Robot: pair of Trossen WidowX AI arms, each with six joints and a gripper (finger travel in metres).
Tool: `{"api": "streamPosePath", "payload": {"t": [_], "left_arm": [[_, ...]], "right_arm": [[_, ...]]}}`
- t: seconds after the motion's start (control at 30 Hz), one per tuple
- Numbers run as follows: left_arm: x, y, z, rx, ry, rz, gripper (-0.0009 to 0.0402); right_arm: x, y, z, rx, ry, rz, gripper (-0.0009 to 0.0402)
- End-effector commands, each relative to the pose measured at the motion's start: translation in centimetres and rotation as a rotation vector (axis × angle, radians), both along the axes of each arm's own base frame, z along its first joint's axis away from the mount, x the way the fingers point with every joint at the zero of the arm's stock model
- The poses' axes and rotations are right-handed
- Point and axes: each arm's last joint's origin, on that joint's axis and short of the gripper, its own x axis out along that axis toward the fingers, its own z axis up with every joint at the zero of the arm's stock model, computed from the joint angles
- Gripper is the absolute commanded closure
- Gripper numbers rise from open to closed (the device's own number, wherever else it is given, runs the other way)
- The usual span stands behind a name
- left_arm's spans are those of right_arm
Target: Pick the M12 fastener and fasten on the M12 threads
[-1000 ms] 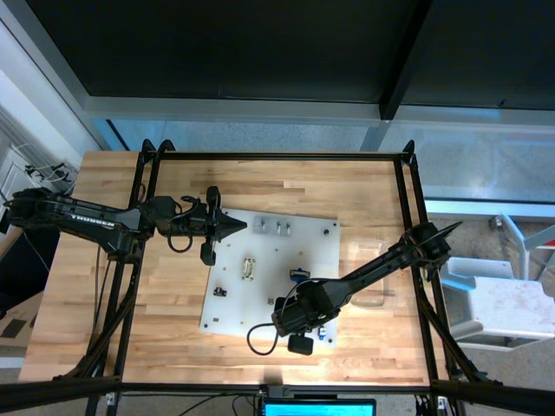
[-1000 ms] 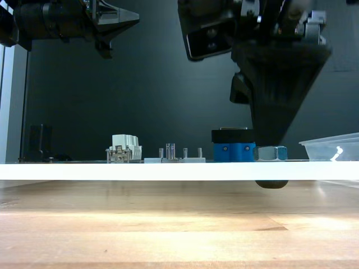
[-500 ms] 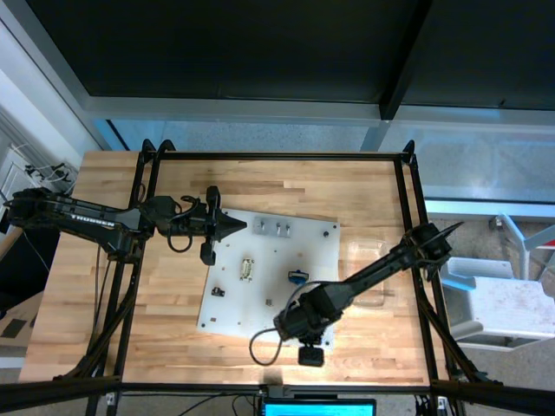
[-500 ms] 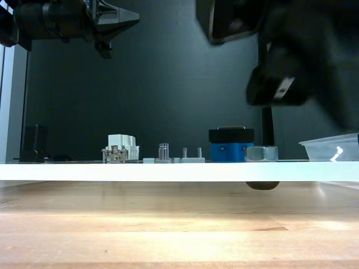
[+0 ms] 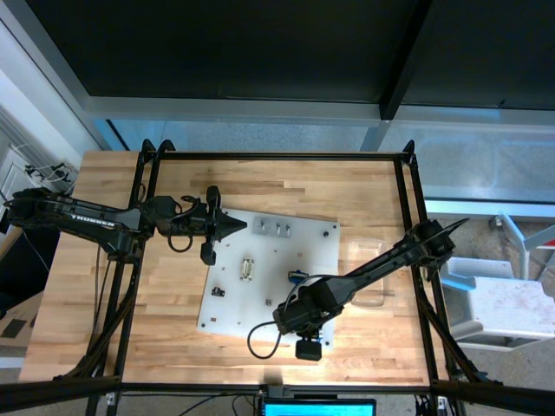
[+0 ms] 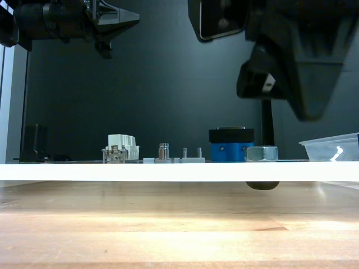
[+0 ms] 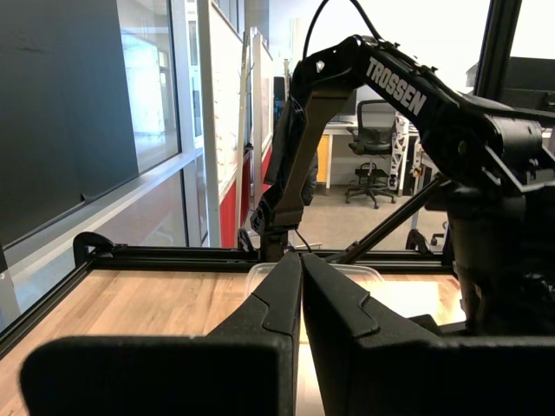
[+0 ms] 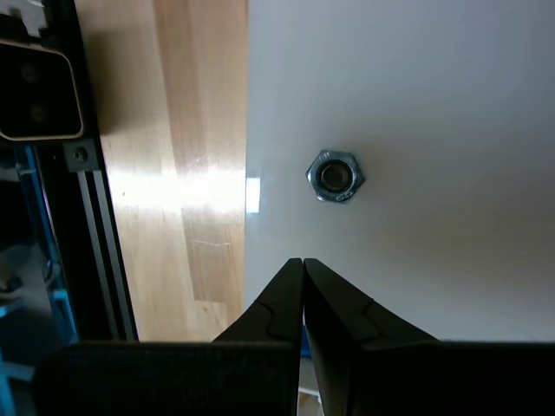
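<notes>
Right gripper (image 8: pixel 302 263) risen, nut (image 8: pixel 335 176) plain from wrist, left gripper (image 7: pixel 301 255) aloft

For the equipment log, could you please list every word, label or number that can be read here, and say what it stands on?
"TROSSEN": white letters on the right arm, in the left wrist view.
White lettering on the left arm, high view: too small to read.
Nothing else legible; the left pincer, shut, hangs by the far left of the white board; the right pincer, shut, above it by the nut.
</notes>
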Motion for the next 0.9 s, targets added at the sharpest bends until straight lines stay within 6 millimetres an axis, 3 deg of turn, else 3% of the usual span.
{"api": "streamPosePath", "payload": {"t": [0.03,0.9], "left_arm": [[0.0,0.0,0.0,0.000,0.001,0.000,0.0393],[0.0,0.0,0.0,0.000,0.001,0.000,0.0393]], "right_arm": [[-0.2,-0.1,0.8,-0.014,-0.030,-0.011,0.0393],[-1.0,-0.7,2.9,-0.045,-0.069,-0.036,0.0393]]}}
